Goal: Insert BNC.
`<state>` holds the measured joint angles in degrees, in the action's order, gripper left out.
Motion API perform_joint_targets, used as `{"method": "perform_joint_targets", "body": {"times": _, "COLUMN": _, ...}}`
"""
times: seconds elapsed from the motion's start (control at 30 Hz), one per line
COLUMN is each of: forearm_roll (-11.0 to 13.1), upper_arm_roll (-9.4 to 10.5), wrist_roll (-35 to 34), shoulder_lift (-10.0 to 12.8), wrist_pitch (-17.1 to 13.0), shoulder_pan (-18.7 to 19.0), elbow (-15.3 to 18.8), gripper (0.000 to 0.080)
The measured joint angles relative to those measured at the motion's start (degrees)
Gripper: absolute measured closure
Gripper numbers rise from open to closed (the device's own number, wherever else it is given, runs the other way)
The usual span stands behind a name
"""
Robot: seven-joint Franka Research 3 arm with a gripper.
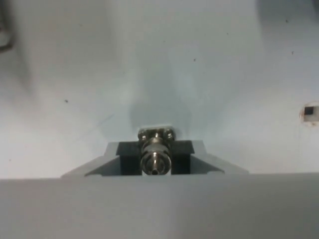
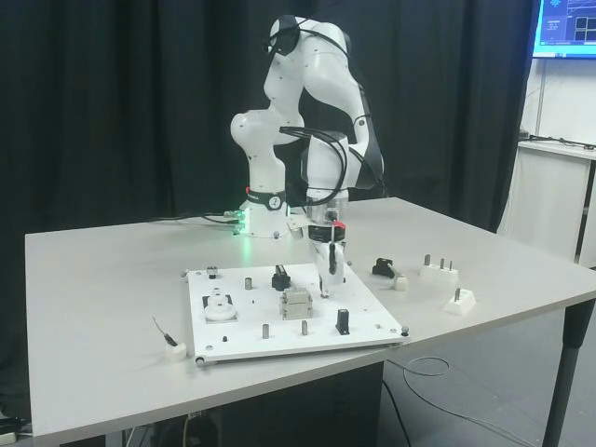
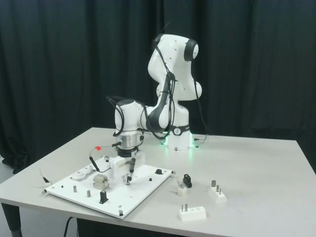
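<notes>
pincer [image 2: 325, 276] closed around BNC connector [image 1: 156, 155], upright over white board [image 2: 363, 312] | socket beneath hidden by plug; contact unclear | board at worktop [image 2: 102, 279] front edge; bare board surrounds plug | small white blocks [image 2: 439, 271] well apart

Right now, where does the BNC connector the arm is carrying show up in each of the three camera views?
Wrist view: BNC connector low in the centre, clamped in the tool.
First room view: at the tool tip over the white board, near its middle.
Second room view: under the wrist, over the same board.
Shared landmark: the white board.
</notes>
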<state>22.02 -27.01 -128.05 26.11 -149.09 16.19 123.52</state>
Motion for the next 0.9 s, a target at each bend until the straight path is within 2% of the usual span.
{"method": "perform_joint_targets", "body": {"times": 0.67, "forearm_roll": 0.61, "upper_arm_roll": -2.11, "wrist_roll": -0.22, "shoulder_lift": 0.37, "wrist_pitch": 0.05, "shoulder_pan": 2.25, "elbow": -0.27, "gripper": 0.0682}}
{"method": "perform_joint_targets", "body": {"times": 0.7, "forearm_roll": 0.59, "upper_arm_roll": -2.33, "wrist_roll": -0.16, "shoulder_lift": 0.37, "wrist_pitch": 0.05, "shoulder_pan": 2.40, "elbow": -0.47, "gripper": 0.0440}}
{"method": "perform_joint_targets", "body": {"times": 0.87, "forearm_roll": 0.52, "upper_arm_roll": -3.83, "wrist_roll": 0.25, "shoulder_lift": 0.25, "wrist_pitch": 0.31, "shoulder_pan": 3.42, "elbow": -1.56, "gripper": 0.0440}}
{"method": "perform_joint_targets", "body": {"times": 0.9, "forearm_roll": 0.50, "upper_arm_roll": -4.20, "wrist_roll": 0.34, "shoulder_lift": 0.19, "wrist_pitch": 0.55, "shoulder_pan": 3.67, "elbow": -1.79, "gripper": 0.0150}}
